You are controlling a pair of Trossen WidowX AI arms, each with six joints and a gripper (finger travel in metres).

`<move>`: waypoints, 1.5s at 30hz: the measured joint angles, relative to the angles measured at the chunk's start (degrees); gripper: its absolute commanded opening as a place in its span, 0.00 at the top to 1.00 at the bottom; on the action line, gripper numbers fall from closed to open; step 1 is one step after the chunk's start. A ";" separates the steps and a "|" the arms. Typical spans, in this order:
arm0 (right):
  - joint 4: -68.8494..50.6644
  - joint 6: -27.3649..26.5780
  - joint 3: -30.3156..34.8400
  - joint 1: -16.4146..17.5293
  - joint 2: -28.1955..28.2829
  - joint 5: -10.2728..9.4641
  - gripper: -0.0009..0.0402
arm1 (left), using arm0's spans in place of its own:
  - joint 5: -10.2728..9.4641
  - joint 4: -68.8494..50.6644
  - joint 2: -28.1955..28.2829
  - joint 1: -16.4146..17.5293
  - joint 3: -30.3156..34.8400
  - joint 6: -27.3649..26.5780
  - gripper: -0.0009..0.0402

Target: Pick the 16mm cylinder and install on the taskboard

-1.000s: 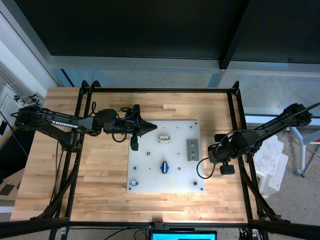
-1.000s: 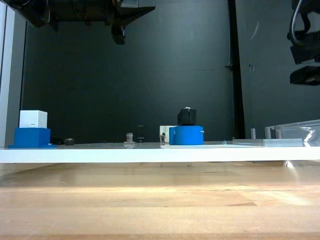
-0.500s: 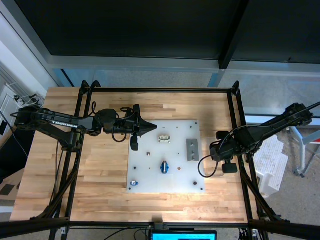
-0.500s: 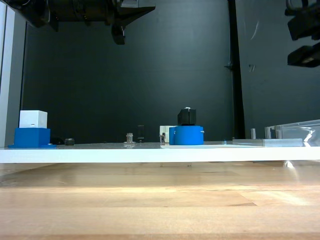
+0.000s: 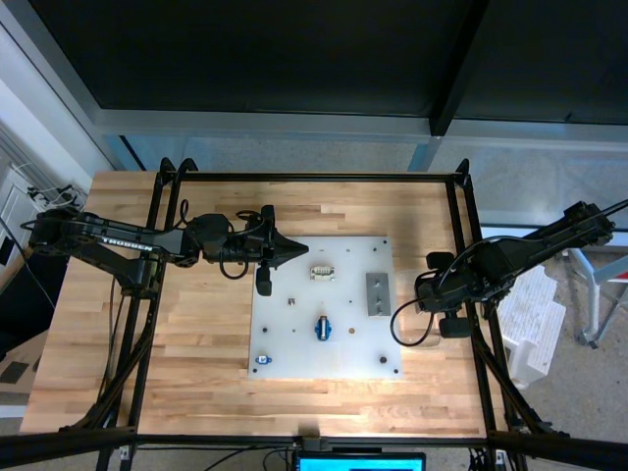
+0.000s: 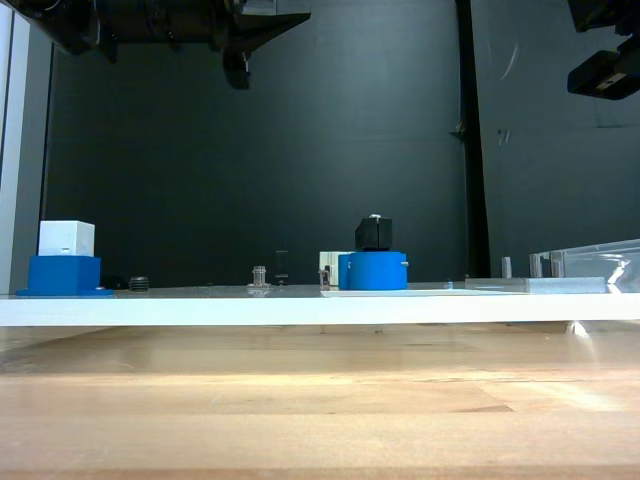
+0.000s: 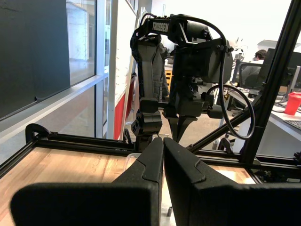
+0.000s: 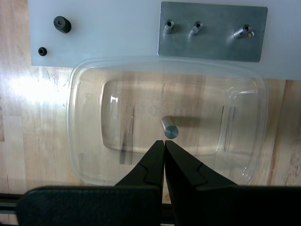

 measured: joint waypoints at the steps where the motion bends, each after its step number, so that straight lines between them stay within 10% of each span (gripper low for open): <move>1: -0.02 0.00 0.00 -0.02 0.04 0.09 0.98 | 0.02 0.00 0.00 0.00 0.00 0.00 0.98; 45: 17.44 2.58 0.02 -0.07 12.79 0.28 0.98 | 0.02 0.02 -0.02 0.00 0.00 0.00 0.98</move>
